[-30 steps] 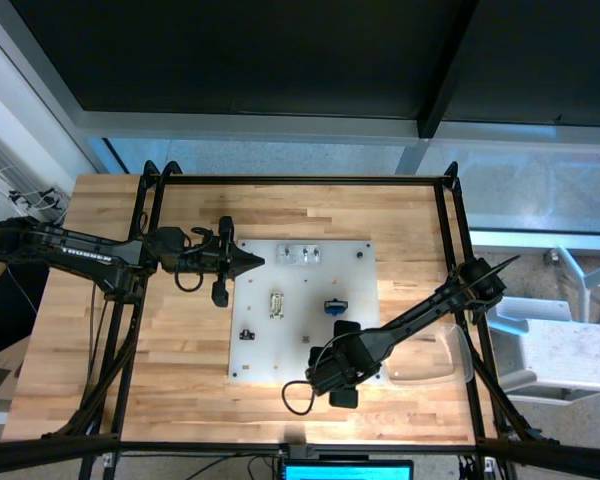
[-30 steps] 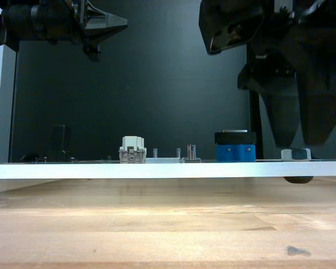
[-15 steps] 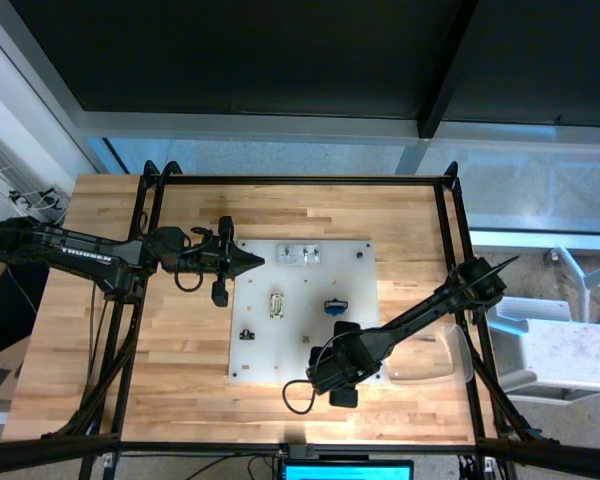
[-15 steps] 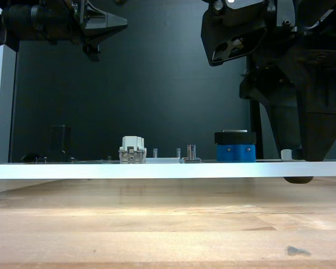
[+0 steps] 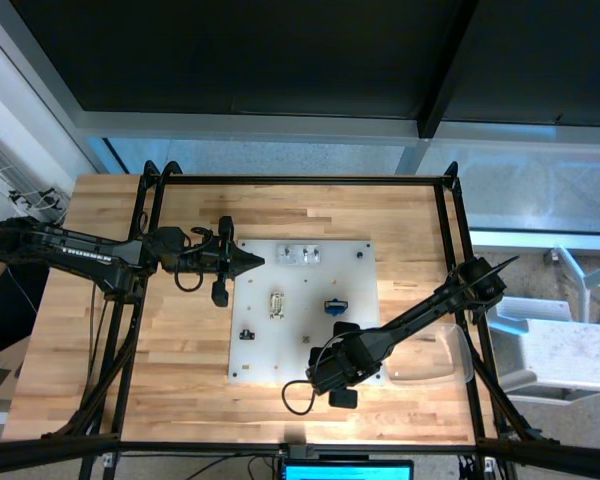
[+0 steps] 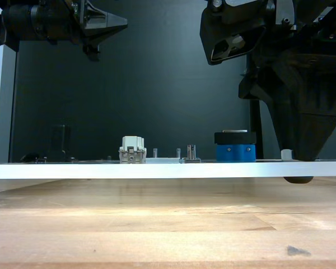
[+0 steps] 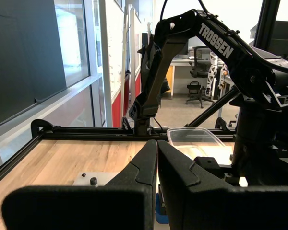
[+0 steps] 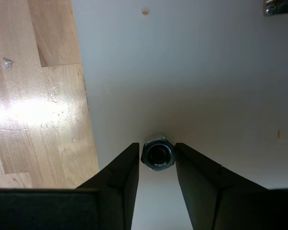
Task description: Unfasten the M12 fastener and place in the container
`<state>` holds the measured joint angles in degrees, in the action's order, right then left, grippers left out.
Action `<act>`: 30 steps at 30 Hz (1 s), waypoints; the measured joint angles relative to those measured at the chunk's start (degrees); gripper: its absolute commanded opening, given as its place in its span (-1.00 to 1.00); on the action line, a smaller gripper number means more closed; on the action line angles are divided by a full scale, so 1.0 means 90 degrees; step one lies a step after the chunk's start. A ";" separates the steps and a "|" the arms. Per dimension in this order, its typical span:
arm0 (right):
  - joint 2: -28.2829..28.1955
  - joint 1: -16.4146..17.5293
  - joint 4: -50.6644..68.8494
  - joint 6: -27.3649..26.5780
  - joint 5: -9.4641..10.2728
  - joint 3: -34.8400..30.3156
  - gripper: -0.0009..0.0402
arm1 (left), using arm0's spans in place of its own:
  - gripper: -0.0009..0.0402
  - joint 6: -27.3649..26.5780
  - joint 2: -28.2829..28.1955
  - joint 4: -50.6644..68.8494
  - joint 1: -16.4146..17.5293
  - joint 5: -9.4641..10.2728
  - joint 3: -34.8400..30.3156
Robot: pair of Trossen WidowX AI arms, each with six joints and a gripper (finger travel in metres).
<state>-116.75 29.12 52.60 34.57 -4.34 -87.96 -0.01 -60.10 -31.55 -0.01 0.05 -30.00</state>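
The silver M12 fastener (image 8: 157,154) is on its stud on the white board (image 8: 206,72), near the board's near right edge. My right gripper (image 8: 157,156) is down over it, with a finger pressed against each side, shut on it. From table height only a sliver of the fastener (image 6: 286,153) shows beside the right gripper (image 6: 302,156). From above, the right gripper (image 5: 348,372) hides it. The clear container (image 5: 430,362) lies on the table just right of the board and looks empty. My left gripper (image 5: 248,260) hangs shut at the board's far left edge.
On the board (image 5: 280,345) stand a blue connector (image 5: 334,307), a pale grey connector (image 5: 276,304), a silver block (image 5: 300,256) and a black post (image 5: 361,254). A black frame (image 5: 450,230) runs around the table.
My right gripper has come down and its fingers have closed in on the fastener, which now shows only as a sliver from table height. The left arm has not moved.
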 measured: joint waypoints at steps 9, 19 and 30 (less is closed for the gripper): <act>0.0000 -0.0002 -0.0002 -0.0372 -0.0002 0.0000 -0.78 | -0.96 -0.0002 0.0000 0.0002 0.0000 0.0000 0.0000; 0.0024 0.0002 -0.0075 -0.3298 -0.0012 0.0000 -0.94 | -0.96 0.0000 0.0000 0.0000 0.0000 -0.0002 0.0000; 0.0036 0.0012 -0.0068 -0.5899 -0.0039 0.0000 -0.95 | -0.96 0.0000 0.0000 0.0000 0.0000 -0.0002 0.0000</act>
<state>-116.42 29.23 51.99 -18.52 -4.69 -87.96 -0.01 -60.10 -31.55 -0.01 0.03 -30.00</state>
